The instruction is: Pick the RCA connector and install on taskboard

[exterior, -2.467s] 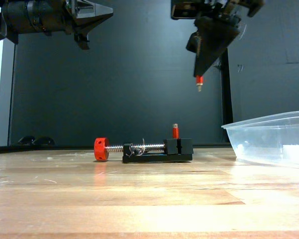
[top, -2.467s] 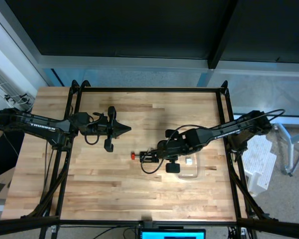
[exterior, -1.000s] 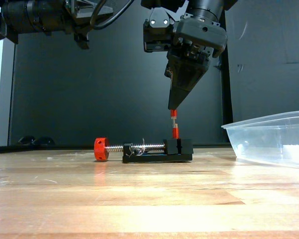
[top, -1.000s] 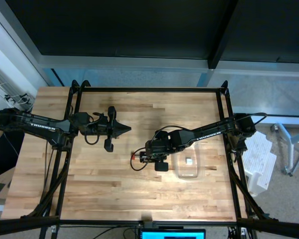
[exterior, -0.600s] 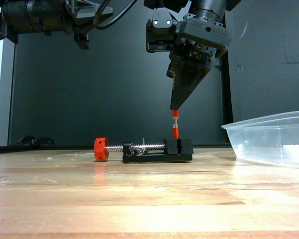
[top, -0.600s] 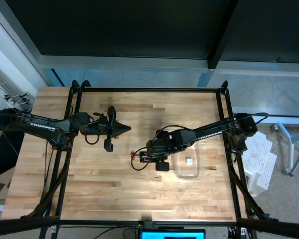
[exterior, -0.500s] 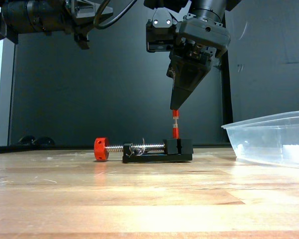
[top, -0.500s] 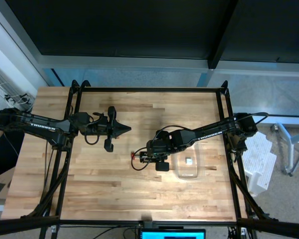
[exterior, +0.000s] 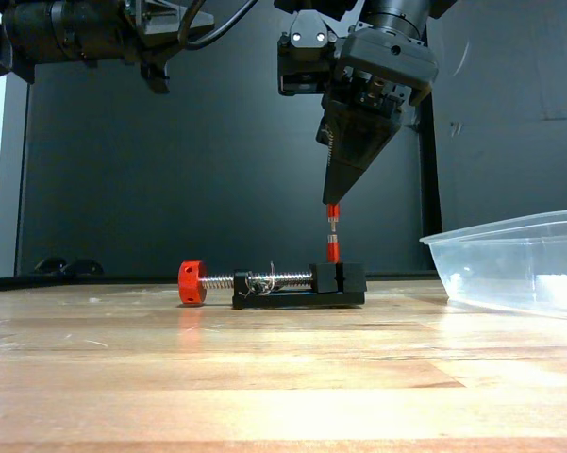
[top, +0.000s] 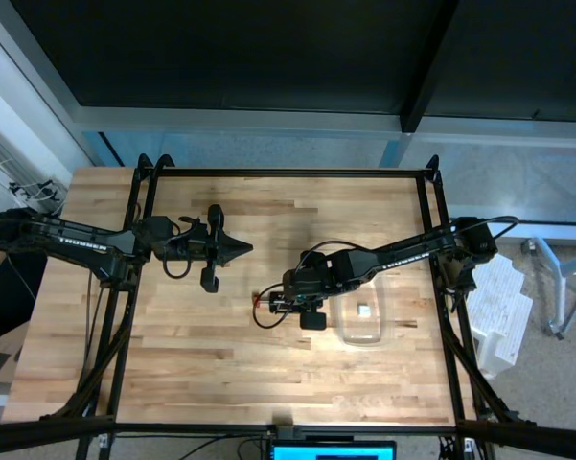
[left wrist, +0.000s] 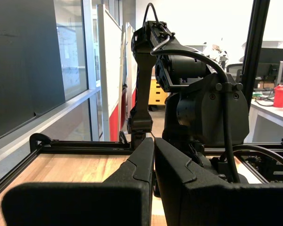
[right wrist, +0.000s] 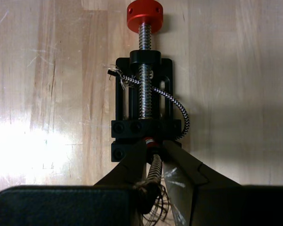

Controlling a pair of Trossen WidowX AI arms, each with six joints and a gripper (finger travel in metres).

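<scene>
The taskboard (exterior: 298, 283) is a small black block lying on the wooden table, with a red knob (exterior: 192, 281) on a silvery screw at its left end and a short red post (exterior: 332, 250) standing at its right end. My right gripper (exterior: 333, 202) points straight down over that post, shut on the RCA connector (exterior: 332, 217), a tiny red-and-silvery plug. The plug's lower tip sits right at the top of the post. In the right wrist view the fingers (right wrist: 134, 157) pinch the connector (right wrist: 150, 141) over the taskboard (right wrist: 142, 128). My left gripper (top: 241, 249) hovers shut, off to the left.
A clear plastic tray (exterior: 509, 260) stands on the table right of the board, and a small white cube (top: 363, 310) lies in the tray (top: 376, 335). A black-and-white braided wire (right wrist: 172, 96) loops across the board. A black frame (top: 288, 173) borders the table.
My right gripper has swung left from above the tray and come down with the connector to just over the board's red post. Over the last half second it barely moved. The left arm stayed still.
</scene>
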